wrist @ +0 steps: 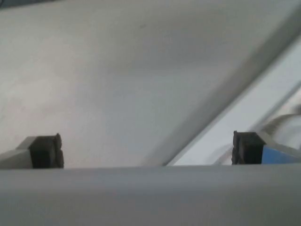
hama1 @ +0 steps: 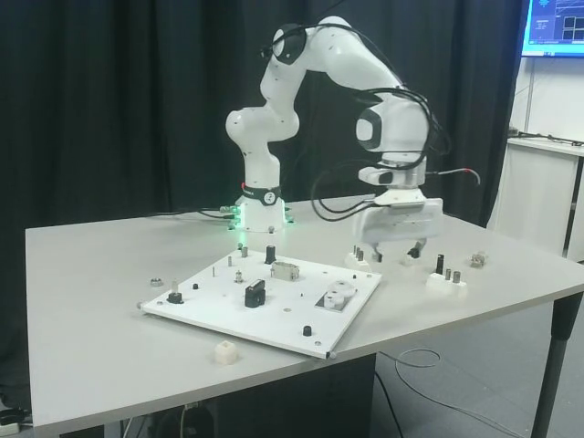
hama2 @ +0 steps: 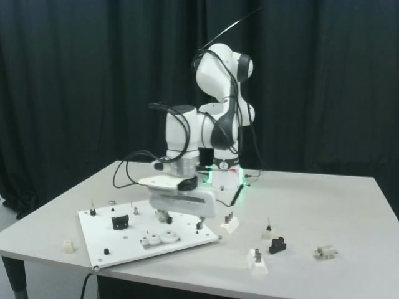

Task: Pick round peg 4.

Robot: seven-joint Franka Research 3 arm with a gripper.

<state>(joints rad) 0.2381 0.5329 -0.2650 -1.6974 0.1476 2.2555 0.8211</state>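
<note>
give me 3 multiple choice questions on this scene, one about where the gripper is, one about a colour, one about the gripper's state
1. Where is the gripper?
A. above the table near the white board's edge
B. resting on the floor
C. pressed flat onto the small cube

2. What colour is the curtain behind the arm?
A. white
B. black
C. green

3. What state is the gripper in?
A. shut on a peg
B. open and holding nothing
C. shut and holding nothing

Answers:
1 A, both room views show it hanging over the table beside the board.
2 B, the curtain is black.
3 B, the wrist view shows the fingertips far apart with only bare surface between.
</note>
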